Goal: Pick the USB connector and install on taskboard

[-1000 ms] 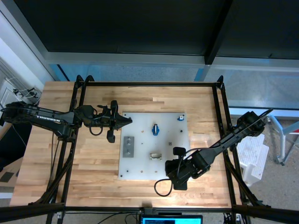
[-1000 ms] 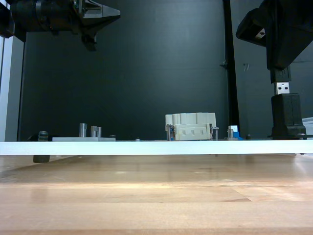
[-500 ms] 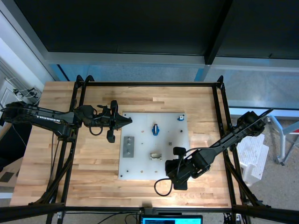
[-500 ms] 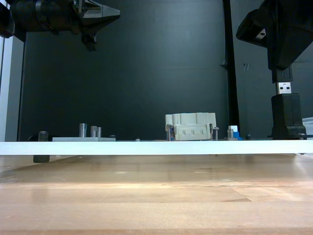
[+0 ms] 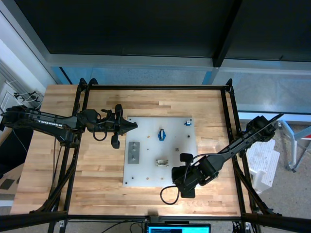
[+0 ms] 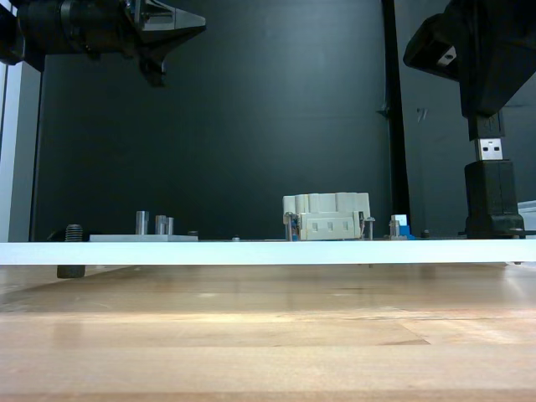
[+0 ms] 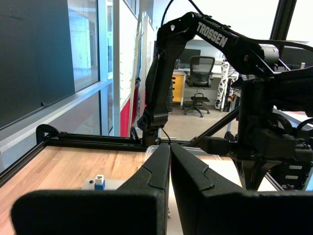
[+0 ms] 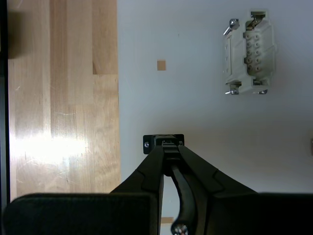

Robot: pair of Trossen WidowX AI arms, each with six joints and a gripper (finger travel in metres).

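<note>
a: how far along is it?

b: the pick is done. the right gripper [image 8: 169,148], at the right edge of the low view, is clamped on the usb connector [image 6: 490,149]. the plug points down, its silver tip at the mouth of the black socket [image 6: 494,201] on the taskboard [image 5: 146,167]. seating it is what's left, i'd say.

a: any trays or bins?

b: none i can make out. only that socket, and i can't tell if the tip is inside. the left gripper [image 7: 169,146] hangs pinched together, empty, upper left.

Right end effector [image 8: 169,151] gripping USB connector [image 8: 174,177], taskboard [image 8: 205,117]
</note>
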